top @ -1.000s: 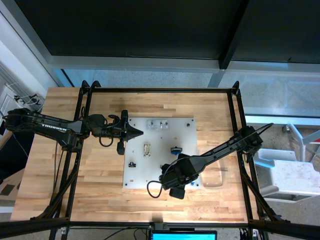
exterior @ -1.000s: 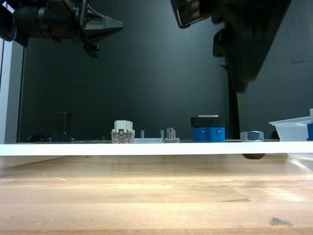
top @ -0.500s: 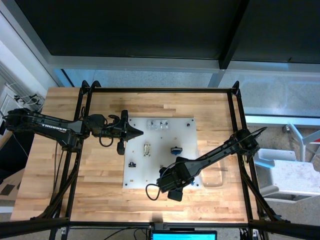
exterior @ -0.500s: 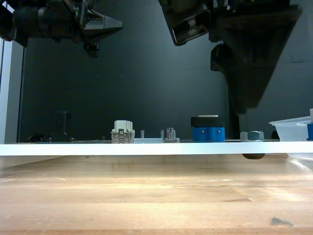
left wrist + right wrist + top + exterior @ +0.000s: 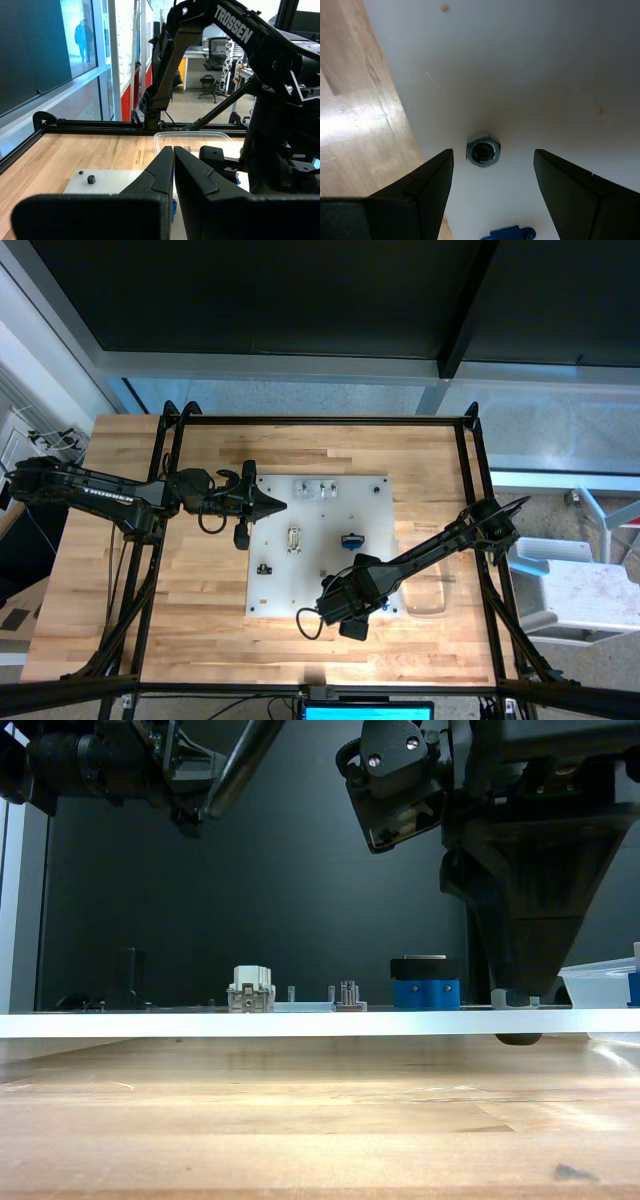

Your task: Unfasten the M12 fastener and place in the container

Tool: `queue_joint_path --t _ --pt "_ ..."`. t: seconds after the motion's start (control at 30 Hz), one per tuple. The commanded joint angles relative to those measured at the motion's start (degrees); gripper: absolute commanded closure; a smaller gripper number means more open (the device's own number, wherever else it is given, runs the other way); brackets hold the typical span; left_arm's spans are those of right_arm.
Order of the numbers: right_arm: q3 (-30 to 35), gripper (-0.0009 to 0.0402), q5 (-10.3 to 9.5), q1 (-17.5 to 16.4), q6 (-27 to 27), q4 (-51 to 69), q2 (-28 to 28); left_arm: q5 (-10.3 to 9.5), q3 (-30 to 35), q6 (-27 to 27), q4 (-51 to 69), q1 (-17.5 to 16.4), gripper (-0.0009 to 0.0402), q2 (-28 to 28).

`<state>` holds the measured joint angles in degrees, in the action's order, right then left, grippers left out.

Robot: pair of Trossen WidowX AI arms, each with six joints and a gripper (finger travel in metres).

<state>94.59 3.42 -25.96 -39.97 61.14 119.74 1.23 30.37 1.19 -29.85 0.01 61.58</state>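
Reaches in from the right edge of the wooden table (image 5: 200, 640) with the right arm (image 5: 430, 550) stretched low and diagonally across the near right part of the flat white rectangular board (image 5: 300, 580). Bends the wrist so that the right gripper (image 5: 492, 195) points straight down at the board. Sets its two black fingers (image 5: 420, 200) wide apart, with nothing gripped.

Locates the small silver hexagonal M12 nut (image 5: 483, 149) centred between those fingers, just beyond the tips and clear of both pads. Shows it on its stud (image 5: 482, 153), whose dark core fills the bore, with no ribs exposed. In the low view, puts the fingertips at nut height, covering most of it. Locates the clear plastic rectangular container (image 5: 430, 590) beside the gripper toward the right table edge, apart from both fingers, with the nut not inside.

Holds the left arm (image 5: 100, 495) level above the table's left side, with the left gripper (image 5: 275, 506) aimed inward at the board's far left edge. Presses its fingers together with no gap, nothing between them.

Reads TROSSEN in white capitals on the right arm in the left wrist view. Carries the same white lettering on the left arm in the high view.
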Motion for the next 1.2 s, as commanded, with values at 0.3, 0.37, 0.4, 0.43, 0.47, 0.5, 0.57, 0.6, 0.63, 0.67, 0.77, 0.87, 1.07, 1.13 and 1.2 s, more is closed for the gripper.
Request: queue_joint_path --t 0.3,0.37,0.4,0.43,0.47,0.5,0.57,0.6,0.63,0.67,0.77,0.87,1.07,1.13,1.2 --pt "-2.38 0.017 -0.2 0.46 0.39 -2.97 -0.07 0.0 0.0 0.0 -0.02 0.0 0.0393 0.02" --pt "-2.45 0.0174 -0.22 0.46 0.39 -3.21 -0.07 0.02 0.0 -0.02 -0.02 0.0 0.0393 0.02" --pt "-2.43 0.0179 -0.22 0.48 0.42 -3.21 -0.07 0.02 0.0 -0.02 -0.02 0.0 0.0393 0.02" --pt "-2.4 0.0186 -0.24 0.48 0.39 -3.21 -0.09 0.02 0.0 -0.02 0.0 0.0 0.0393 0.02" --pt "-2.4 0.0194 -0.46 0.48 0.42 -3.21 -0.13 0.02 0.0 -0.02 -0.02 -0.02 0.0393 0.02" --pt "-2.4 0.0203 -0.52 0.48 0.44 -3.21 -0.13 0.02 0.0 -0.02 -0.02 0.0 0.0393 0.02" --pt "-2.4 0.0225 -0.52 0.48 0.42 -3.21 -0.15 0.02 0.0 -0.02 -0.02 -0.02 0.0393 0.02" --pt "-2.4 0.0237 -0.55 0.48 0.44 -3.23 -0.15 0.0 0.0 -0.02 -0.02 0.0 0.0393 0.02" --pt "-2.4 0.0248 -0.52 0.48 0.44 -3.23 -0.15 0.02 0.0 -0.02 -0.02 0.0 0.0393 0.02" --pt "-2.4 0.026 -0.55 0.48 0.44 -3.28 -0.15 0.02 0.0 -0.02 -0.02 -0.02 0.0393 0.02" --pt "-2.4 0.0294 -0.59 0.48 0.44 -3.37 -0.15 0.0 0.0 -0.02 -0.02 -0.02 0.0393 0.02" --pt "-2.4 0.0324 -1.29 0.5 0.52 -3.45 -0.15 0.02 0.0 -0.02 -0.02 -0.02 0.0393 0.02" --pt "-2.4 0.0372 -1.99 0.52 1.68 -3.67 -0.17 0.02 0.0 -0.02 -0.02 0.0 0.0393 0.02" --pt "-2.4 0.0384 -1.97 0.57 2.62 -3.67 -0.17 0.0 0.0 -0.02 -0.02 0.0 0.0393 0.02" --pt "-2.4 0.0392 -1.95 0.57 4.96 -3.72 -0.17 0.02 0.0 -0.02 -0.02 0.0 0.0393 0.02"
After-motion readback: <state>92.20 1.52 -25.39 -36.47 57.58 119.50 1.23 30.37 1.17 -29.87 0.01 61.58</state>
